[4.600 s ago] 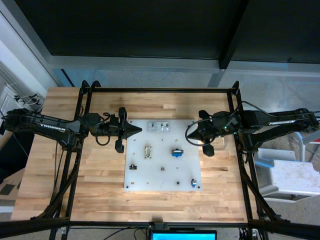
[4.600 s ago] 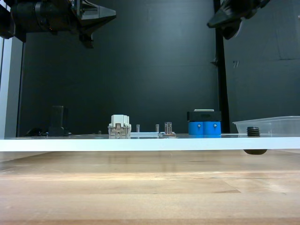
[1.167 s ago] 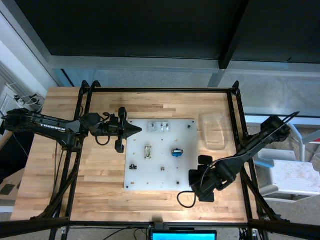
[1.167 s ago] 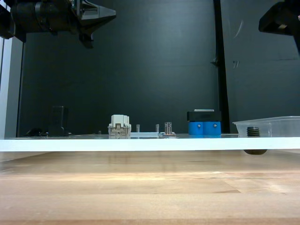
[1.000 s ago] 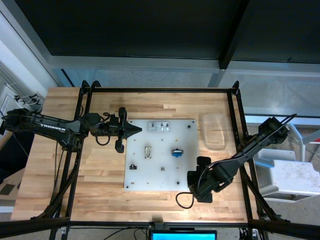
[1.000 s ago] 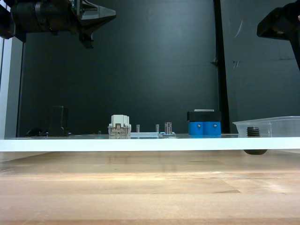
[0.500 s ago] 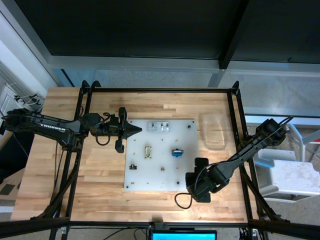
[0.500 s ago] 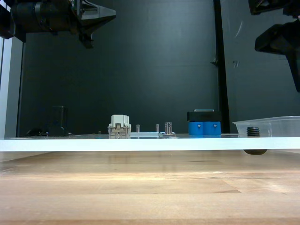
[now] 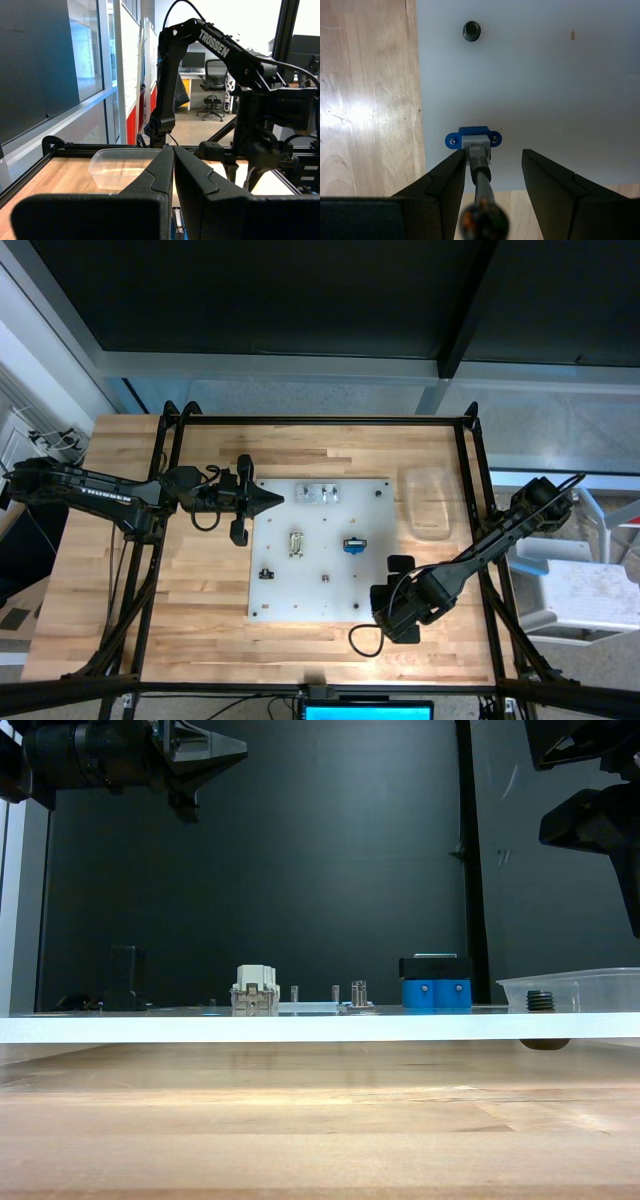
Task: Remove the rj45 connector and place it in the container
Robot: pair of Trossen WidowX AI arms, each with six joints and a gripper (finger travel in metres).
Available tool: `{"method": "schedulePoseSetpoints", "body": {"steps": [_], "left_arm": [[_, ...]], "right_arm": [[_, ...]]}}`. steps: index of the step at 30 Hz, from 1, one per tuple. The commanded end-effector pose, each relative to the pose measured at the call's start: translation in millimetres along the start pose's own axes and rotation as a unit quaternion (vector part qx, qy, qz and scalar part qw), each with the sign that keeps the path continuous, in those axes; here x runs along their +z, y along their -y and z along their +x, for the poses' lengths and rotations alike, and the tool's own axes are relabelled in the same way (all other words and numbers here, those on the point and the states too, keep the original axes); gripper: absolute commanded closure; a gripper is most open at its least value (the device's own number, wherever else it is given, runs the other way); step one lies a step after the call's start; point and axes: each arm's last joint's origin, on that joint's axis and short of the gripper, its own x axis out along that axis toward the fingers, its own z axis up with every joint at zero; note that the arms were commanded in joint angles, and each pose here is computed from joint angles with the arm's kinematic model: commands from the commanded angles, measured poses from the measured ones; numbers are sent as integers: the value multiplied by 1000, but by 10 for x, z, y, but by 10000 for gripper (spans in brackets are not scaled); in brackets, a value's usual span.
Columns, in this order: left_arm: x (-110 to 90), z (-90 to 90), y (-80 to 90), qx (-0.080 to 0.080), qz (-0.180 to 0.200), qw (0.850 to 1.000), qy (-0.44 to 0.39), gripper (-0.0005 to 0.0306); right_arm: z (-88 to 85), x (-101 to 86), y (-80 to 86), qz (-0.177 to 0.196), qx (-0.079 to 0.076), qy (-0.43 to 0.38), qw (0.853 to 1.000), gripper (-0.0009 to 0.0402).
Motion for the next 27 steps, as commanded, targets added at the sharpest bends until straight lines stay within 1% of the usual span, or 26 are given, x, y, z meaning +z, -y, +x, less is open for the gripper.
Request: {"method": "schedulePoseSetpoints", "body": {"steps": [1, 9, 12, 15, 17, 24, 27], "left_arm": [[0, 1, -1, 0, 0, 1000, 0, 300], [0, 1, -1, 0, 0, 1000, 0, 300], [0, 1, -1, 0, 0, 1000, 0, 300], [0, 1, -1, 0, 0, 1000, 0, 300], [0, 1, 0, 0, 0, 1000, 0, 300], [0, 1, 0, 0, 0, 1000, 0, 300], [0, 1, 0, 0, 0, 1000, 0, 300]], "right_arm": [[-3, 4, 4, -1, 1, 1, 1000, 253], [-7, 6, 4, 0, 3, 3, 1000, 336], [-9, 6, 0, -2, 9, 0, 1000, 368], [-8, 10, -3, -2, 10, 3, 1000, 396], [-7, 11, -5, -1, 11, 4, 1000, 390], [-8, 16, -11, 0, 14, 6, 1000, 394], [-39, 21, -6, 1, 16, 7, 1000, 393]]}}
